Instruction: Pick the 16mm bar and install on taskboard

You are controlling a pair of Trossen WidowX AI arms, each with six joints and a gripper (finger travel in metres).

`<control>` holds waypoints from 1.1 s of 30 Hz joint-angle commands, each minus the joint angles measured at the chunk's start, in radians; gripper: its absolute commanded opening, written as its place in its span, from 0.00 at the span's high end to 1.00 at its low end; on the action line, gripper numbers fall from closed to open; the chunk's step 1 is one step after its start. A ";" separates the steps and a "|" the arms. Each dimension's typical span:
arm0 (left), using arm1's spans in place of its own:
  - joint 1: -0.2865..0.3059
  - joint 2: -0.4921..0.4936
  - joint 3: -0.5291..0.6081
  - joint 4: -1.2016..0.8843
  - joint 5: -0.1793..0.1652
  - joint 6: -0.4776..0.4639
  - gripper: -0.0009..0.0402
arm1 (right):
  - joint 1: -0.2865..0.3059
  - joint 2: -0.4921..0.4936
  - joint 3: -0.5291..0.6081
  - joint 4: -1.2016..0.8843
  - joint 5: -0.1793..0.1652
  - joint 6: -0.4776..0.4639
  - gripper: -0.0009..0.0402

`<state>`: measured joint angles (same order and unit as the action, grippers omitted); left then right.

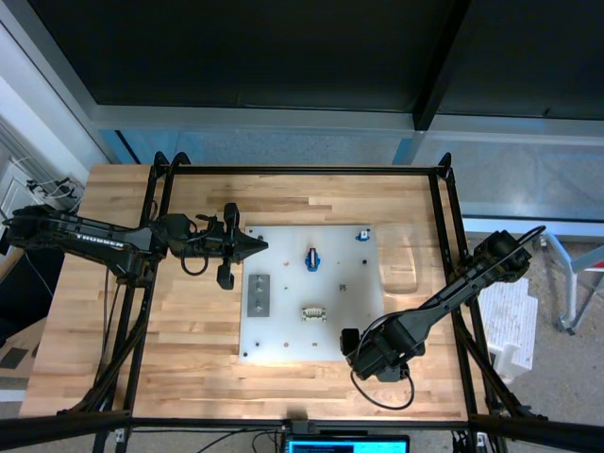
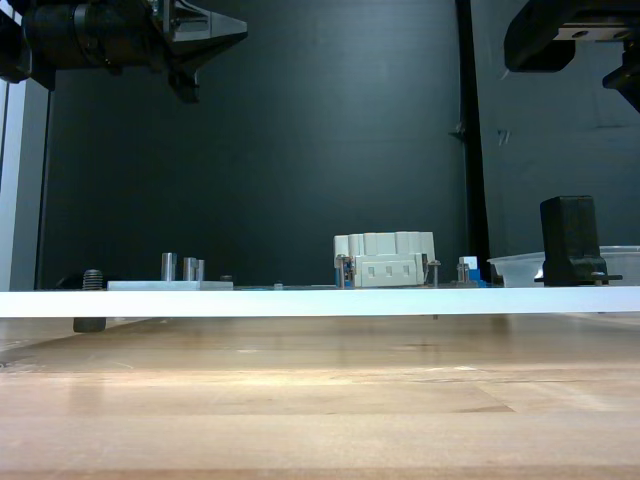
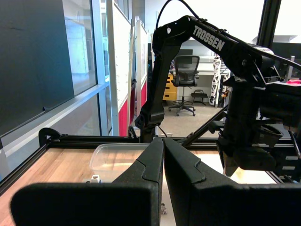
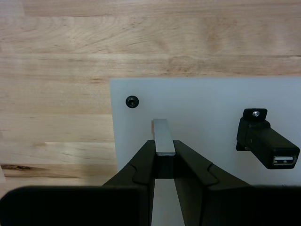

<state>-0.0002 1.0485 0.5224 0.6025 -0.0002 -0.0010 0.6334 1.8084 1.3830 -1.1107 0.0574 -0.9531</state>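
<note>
Between the closed fingers of the right gripper (image 4: 163,147) a short grey metal bar (image 4: 162,134) is clamped, its end projecting past the fingertips. It is held clear above the white taskboard (image 4: 207,96), near a corner screw (image 4: 132,101) and a black connector (image 4: 265,141). From the right, the right arm (image 1: 453,288) reaches inward, elbow bent, gripper pointing down over the board's near right corner, while the left gripper (image 1: 257,245) lies level above the board's far left edge, fingers pressed together, empty.

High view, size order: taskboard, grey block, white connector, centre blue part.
taskboard
grey block
white connector and centre blue part look alike
Left gripper, shut, over board's left edge; right gripper grips the bar over its near right corner.
</note>
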 commanded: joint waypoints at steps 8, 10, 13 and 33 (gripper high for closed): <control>0.000 0.000 0.000 0.000 0.000 0.000 0.98 | -0.012 0.000 -0.016 0.003 -0.002 -0.007 0.98; 0.000 0.000 0.000 0.000 0.000 0.000 0.98 | -0.013 0.000 -0.020 0.004 -0.002 -0.007 0.98; 0.000 0.000 0.000 0.000 0.000 0.000 0.98 | -0.014 0.000 -0.021 0.006 -0.002 -0.007 0.98; 0.000 0.000 0.000 0.000 0.000 0.000 0.98 | -0.014 0.000 -0.031 0.027 0.002 -0.007 0.98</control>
<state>-0.0002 1.0489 0.5228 0.6025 -0.0002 -0.0013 0.6193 1.8088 1.3537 -1.0840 0.0570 -0.9604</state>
